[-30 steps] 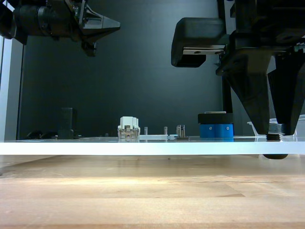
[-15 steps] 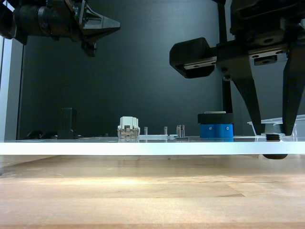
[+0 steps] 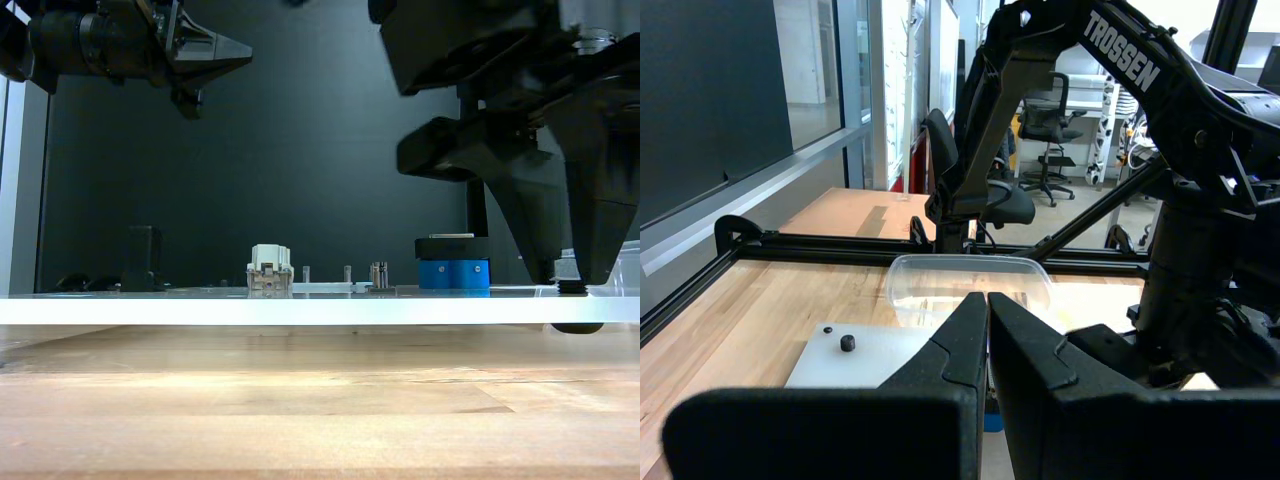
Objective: Pick the M12 nut and place it on its threads and fasten
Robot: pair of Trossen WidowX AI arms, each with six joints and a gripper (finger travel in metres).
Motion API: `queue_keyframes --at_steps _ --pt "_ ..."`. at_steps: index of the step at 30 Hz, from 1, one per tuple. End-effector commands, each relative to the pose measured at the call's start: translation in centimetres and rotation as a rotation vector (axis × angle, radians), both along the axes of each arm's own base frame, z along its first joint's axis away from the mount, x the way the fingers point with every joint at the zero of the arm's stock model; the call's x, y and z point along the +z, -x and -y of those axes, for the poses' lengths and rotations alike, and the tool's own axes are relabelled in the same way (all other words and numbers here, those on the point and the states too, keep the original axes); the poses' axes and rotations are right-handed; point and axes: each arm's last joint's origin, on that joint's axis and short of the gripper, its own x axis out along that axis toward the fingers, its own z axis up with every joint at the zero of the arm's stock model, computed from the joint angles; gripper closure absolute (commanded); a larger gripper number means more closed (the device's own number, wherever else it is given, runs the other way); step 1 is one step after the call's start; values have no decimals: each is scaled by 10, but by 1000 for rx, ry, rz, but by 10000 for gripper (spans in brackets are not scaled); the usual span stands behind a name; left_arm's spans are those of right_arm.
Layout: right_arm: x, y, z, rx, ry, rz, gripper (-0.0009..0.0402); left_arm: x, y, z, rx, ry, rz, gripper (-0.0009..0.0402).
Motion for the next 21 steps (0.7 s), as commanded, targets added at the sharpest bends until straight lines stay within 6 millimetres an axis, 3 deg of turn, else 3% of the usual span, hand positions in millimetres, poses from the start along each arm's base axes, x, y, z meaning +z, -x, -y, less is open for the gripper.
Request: queue_keyframes --at_steps 1,12,21 --pt "0 0 1 -163 -2 1 364 0 0 0 0 0 0 393" --pt "0 -1 0 -868 -56 -11 364 0 0 0 0 0 0 393" --pt "0 -1 0 -1128 -77 -15 364 0 0 0 0 0 1 393"
